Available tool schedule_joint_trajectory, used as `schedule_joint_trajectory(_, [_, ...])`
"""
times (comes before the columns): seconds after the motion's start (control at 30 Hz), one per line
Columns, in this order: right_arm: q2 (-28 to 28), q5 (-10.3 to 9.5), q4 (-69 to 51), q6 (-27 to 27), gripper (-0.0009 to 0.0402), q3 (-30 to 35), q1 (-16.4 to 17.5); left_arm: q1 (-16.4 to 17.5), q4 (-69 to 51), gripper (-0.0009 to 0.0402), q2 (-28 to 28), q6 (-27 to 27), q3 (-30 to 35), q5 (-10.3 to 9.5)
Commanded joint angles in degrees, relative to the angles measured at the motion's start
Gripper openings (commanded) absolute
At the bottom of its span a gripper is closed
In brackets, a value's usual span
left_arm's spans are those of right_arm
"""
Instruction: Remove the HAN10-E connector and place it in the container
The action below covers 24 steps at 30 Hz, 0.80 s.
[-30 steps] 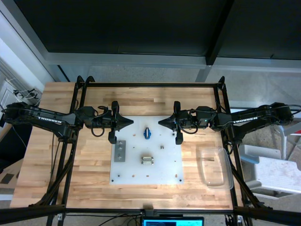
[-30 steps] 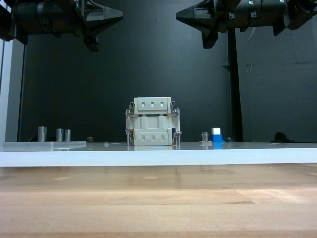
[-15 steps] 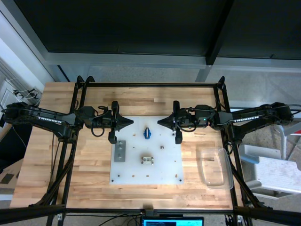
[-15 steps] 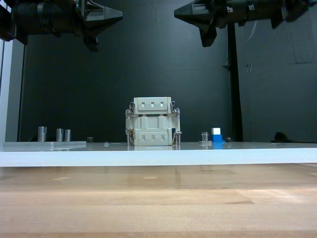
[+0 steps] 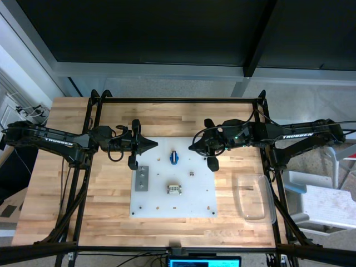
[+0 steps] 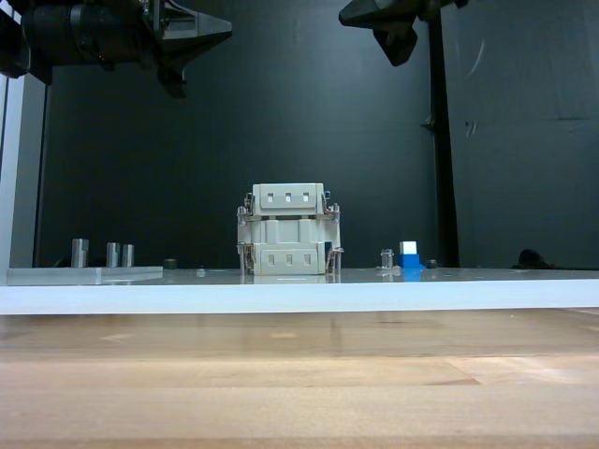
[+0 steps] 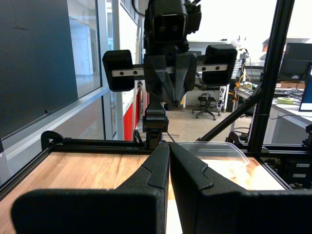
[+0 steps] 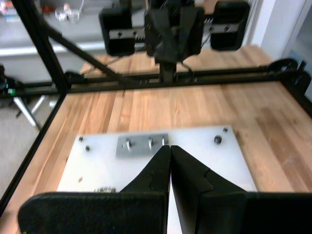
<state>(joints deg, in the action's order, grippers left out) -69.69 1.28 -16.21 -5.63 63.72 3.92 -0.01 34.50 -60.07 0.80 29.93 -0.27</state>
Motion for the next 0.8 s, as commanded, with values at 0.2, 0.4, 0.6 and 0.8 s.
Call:
schedule_joint_trajectory(0.2, [-8.59,0.17,-15.02,-1.6,0.0,12.92,3.17,0.02,0.0,0.0,-0.02,0.0,0.02,0.02])
schedule_joint_trajectory(0.4, [-16.92,0.7,-28.13,-1.97,0.0,24.3,5.14,0.02,0.0,0.0,-0.02,0.0,0.02,0.02])
schedule_joint_trajectory(0.6, [-24.7,0.68,-38.05,-2.73,0.0,34.05,6.1,0.02,0.0,0.0,-0.02,0.0,0.02,0.02])
schedule_joint_trajectory(0.8, [-31.34,0.76,-45.09,-3.28,0.0,41.31,7.19,0.02,0.0,0.0,-0.02,0.0,0.02,0.02])
